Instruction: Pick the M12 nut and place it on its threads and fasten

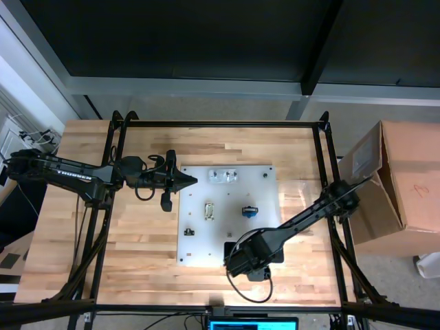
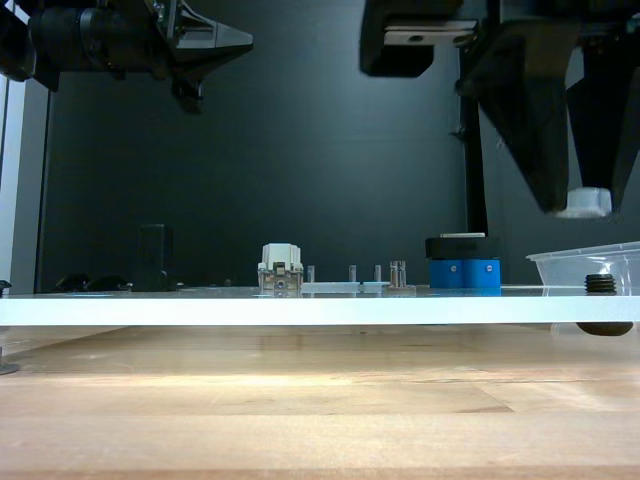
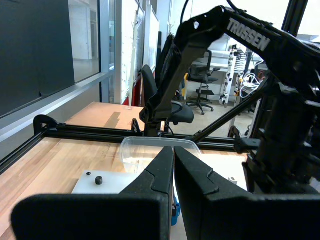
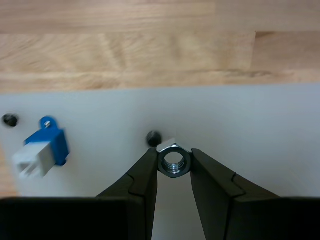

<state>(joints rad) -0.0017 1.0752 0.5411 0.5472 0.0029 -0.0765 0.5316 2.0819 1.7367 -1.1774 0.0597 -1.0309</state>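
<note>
Right gripper (image 4: 174, 152), one of two on the rig I am driving, has its two black fingers (image 4: 143, 176) clamped on either side of one small silver hexagonal nut (image 4: 174, 163). I count one nut, one short black ribbed stud (image 2: 600, 285), one flat white board (image 1: 206, 247) and one clear plastic tray (image 2: 560, 262).

In the low view the nut hangs in the air between the fingertips, above the stud and clear of it. The stud's ribs are bare, and it stands in front of the tray.

The right wrist view looks through the nut's threaded hole. It shows the stud's dark round top just beside the nut on the white board, along with one blue-and-white connector (image 4: 42, 152).

The high view shows neither nut nor stud, because the right arm's gripper covers the board's near right edge. It does show both arms at once, the light wooden table (image 1: 137, 240) and one brown cardboard box (image 1: 399, 185) off the table's right side.

Left gripper (image 1: 187, 180) hangs over the board's far left edge, well apart from the right one, pointing inward. Only the left wrist view shows its two fingers pressed together with nothing between them.
</note>
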